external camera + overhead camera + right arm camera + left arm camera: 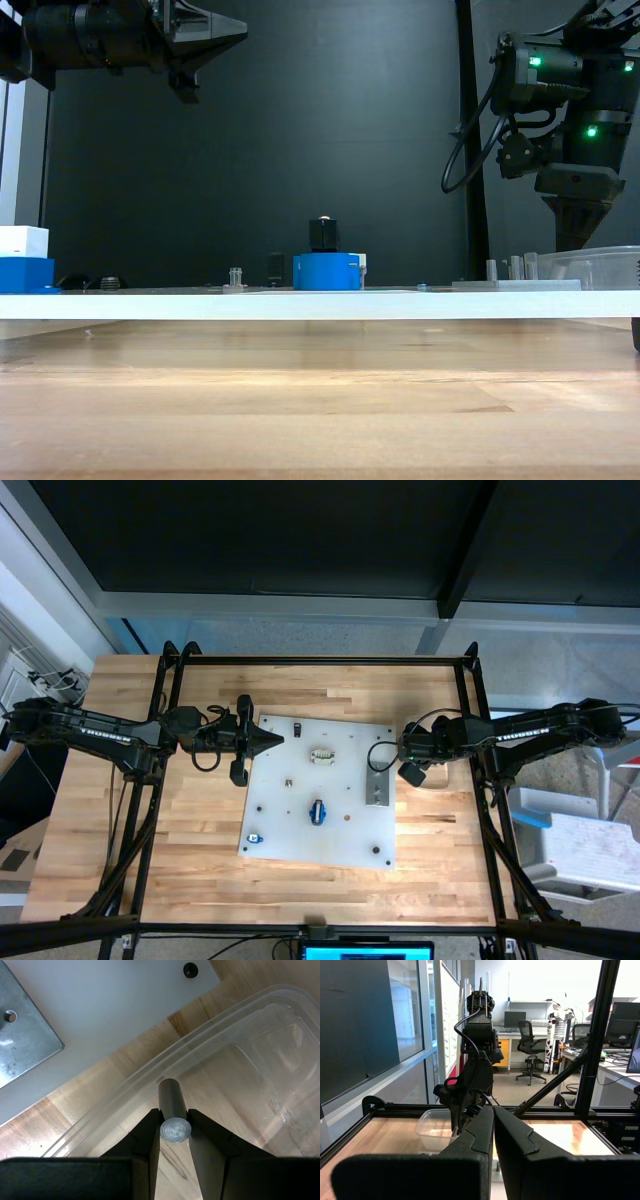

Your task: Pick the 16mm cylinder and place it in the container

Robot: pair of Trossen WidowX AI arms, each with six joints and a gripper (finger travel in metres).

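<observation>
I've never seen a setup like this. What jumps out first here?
First, the right gripper, by the white board's right edge, pinching the 16mm cylinder at the rim of the clear container. Opposite, the left gripper hangs shut and empty, high over the board's left edge. Mid-board, a blue-and-black upright part stands out.

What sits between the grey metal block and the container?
Right wrist view: only bare white board and wood table. The right claw, shut on the 16mm cylinder, hangs over the container rim; the left claw, shut, hovers at the board's left edge.
</observation>
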